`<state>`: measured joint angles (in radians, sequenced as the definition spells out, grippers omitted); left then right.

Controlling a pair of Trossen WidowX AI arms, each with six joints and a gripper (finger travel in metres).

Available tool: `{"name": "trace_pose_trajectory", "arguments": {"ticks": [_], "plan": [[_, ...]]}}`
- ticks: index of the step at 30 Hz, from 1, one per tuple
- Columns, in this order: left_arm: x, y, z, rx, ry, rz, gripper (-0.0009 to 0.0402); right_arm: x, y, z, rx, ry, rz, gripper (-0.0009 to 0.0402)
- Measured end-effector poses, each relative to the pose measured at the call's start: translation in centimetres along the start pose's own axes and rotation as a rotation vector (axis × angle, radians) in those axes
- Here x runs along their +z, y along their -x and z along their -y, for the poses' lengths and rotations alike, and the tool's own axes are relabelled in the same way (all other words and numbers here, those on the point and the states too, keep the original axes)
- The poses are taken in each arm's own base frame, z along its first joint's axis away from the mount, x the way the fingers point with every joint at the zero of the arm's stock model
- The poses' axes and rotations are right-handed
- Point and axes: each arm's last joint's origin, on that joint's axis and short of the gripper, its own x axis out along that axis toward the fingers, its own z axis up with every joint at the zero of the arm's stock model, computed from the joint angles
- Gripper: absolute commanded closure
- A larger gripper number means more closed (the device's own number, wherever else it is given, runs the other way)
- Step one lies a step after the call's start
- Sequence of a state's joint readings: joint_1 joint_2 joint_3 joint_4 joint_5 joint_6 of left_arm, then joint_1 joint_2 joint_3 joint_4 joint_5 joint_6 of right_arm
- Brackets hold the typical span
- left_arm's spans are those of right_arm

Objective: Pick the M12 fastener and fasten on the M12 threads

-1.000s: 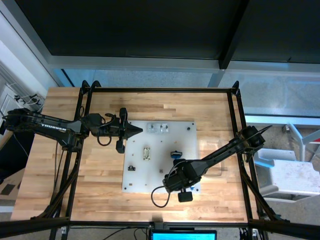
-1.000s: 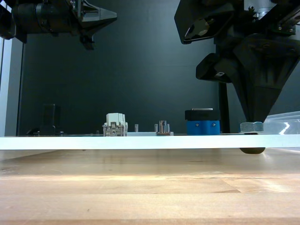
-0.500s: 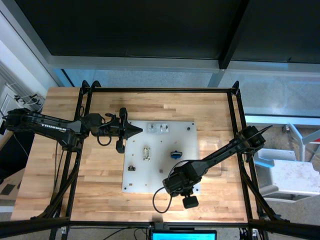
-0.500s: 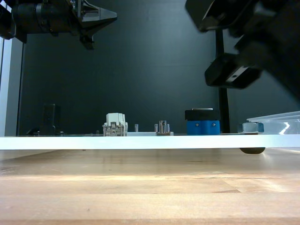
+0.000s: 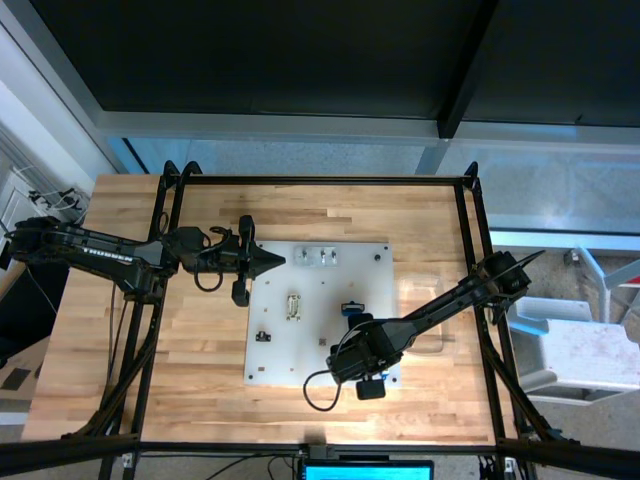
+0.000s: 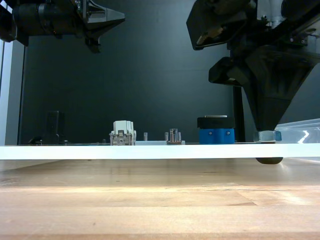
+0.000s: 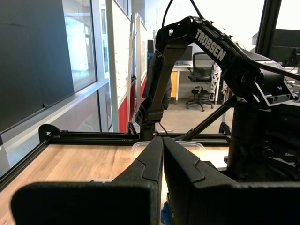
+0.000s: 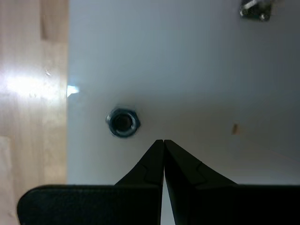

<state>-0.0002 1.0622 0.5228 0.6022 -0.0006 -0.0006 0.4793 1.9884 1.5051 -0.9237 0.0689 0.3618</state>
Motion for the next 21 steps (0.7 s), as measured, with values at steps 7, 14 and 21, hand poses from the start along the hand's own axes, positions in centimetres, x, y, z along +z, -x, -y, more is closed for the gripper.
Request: {"name": "trace_pose_trajectory", "arguments": {"ticks": [7,14,21], "plan": [[0.0,0.0,0.0,0.000,0.000,0.000,0.0393,0.1,-0.6,-0.1,0.017,-0.001,-0.009,0.0393],[0.0,0.0,0.0,0.000,0.000,0.000,0.0393,0.0,0.0,-1.1,0.362,0.045,-0.095,0.0393],[0.0,0.0,0.0,0.000,0.000,0.000,0.0393,-0.2,0.0,-0.5,0.209,0.023,-0.083,0.0393]]}}
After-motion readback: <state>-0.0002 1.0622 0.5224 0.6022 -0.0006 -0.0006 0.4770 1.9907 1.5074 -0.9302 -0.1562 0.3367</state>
